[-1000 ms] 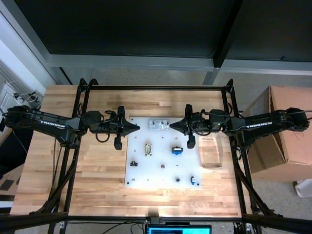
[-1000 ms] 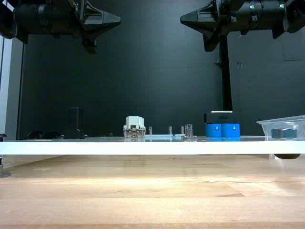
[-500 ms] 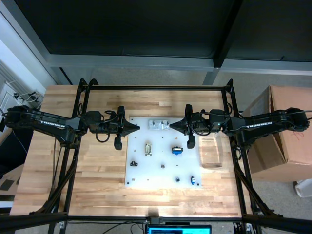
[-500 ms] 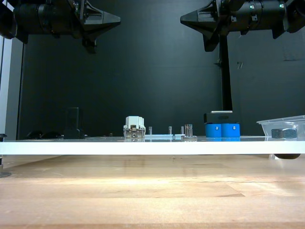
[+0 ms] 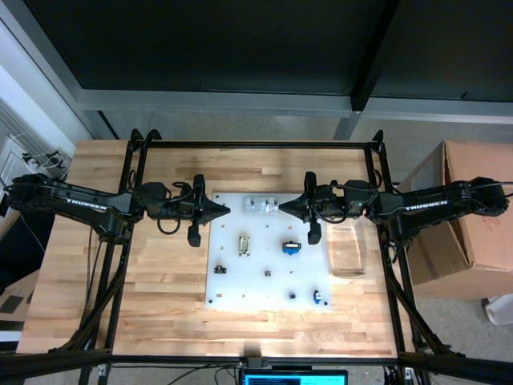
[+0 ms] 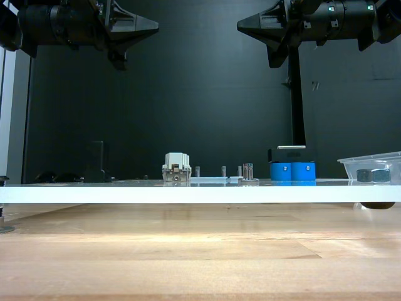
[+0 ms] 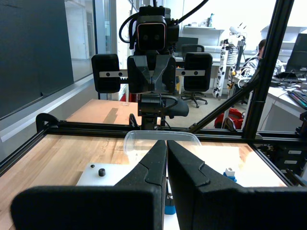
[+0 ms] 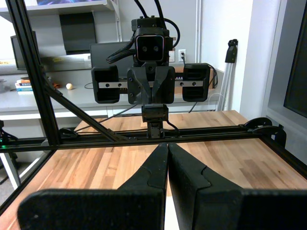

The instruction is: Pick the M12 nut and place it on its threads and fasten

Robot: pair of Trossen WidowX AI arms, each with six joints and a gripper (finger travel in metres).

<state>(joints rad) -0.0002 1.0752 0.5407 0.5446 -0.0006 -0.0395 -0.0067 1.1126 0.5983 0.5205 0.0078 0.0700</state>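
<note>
The left gripper [image 5: 227, 210] hangs high over the left edge of the white board [image 5: 240, 281]. The right gripper [image 5: 280, 207] hangs high over the far middle of the board. Their tips point at each other, with a gap between them.

Only the wrist views show the fingers. The 2 black fingers [image 7: 151, 165] of the left gripper are pressed together with nothing between them. The right gripper's fingers [image 8: 153, 167] are pressed together the same way and hold nothing.

The low view shows the silver nut [image 6: 373, 175], with its flat sides, down at board height on the right. There it seems to sit inside the clear plastic tray [image 6: 376, 160]. The high view shows that tray on the wooden table [image 5: 160, 305], just beside the board. It also shows a small lump [image 5: 317, 297] on the board's near right edge, apart from the tray. I cannot tell if the nut is on its stud.

White letters on each arm read TROSSEN. A blue block [image 6: 292, 170] stands on the board.
</note>
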